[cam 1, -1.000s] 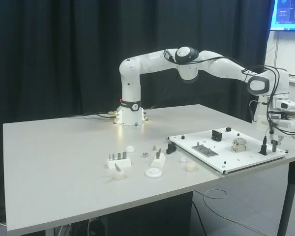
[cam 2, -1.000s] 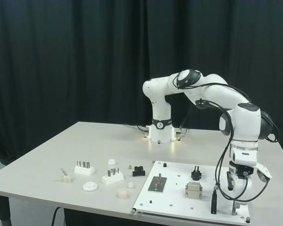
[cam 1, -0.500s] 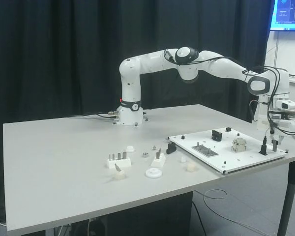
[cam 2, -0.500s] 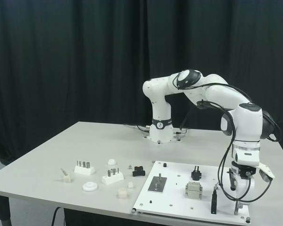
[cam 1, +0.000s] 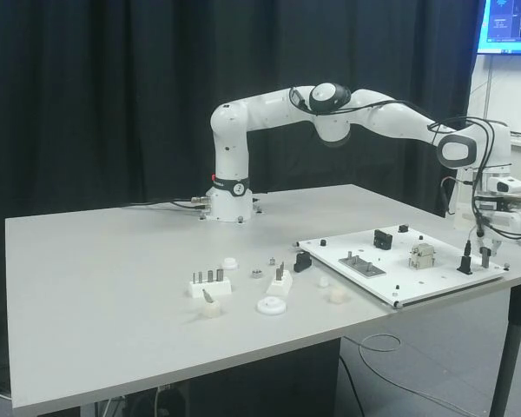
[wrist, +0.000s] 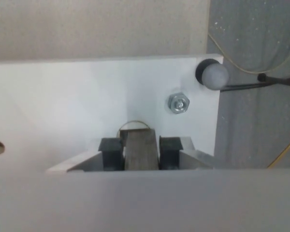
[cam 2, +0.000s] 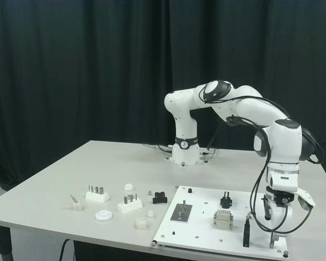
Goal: Insert square peg 4.
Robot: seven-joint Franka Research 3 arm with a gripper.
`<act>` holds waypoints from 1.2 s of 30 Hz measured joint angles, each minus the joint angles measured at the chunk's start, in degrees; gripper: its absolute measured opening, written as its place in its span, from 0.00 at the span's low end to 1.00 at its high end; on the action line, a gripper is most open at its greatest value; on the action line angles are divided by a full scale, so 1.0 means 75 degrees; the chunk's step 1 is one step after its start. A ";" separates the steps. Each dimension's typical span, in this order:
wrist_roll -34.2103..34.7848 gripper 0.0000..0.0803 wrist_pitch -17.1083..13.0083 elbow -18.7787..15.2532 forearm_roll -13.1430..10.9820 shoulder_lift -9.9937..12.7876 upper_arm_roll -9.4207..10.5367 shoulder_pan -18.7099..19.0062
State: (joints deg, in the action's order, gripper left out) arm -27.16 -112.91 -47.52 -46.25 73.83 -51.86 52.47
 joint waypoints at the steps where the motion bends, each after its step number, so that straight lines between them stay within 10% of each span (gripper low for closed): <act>1: 0.0032 0.19 -0.0006 0.0000 0.0009 0.0001 0.0000 -0.0003; 36: 0.0266 0.19 -0.0048 0.0106 0.0729 0.0006 0.0203 0.0101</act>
State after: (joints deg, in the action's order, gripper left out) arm -25.17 -113.26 -46.73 -40.78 73.88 -50.33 53.23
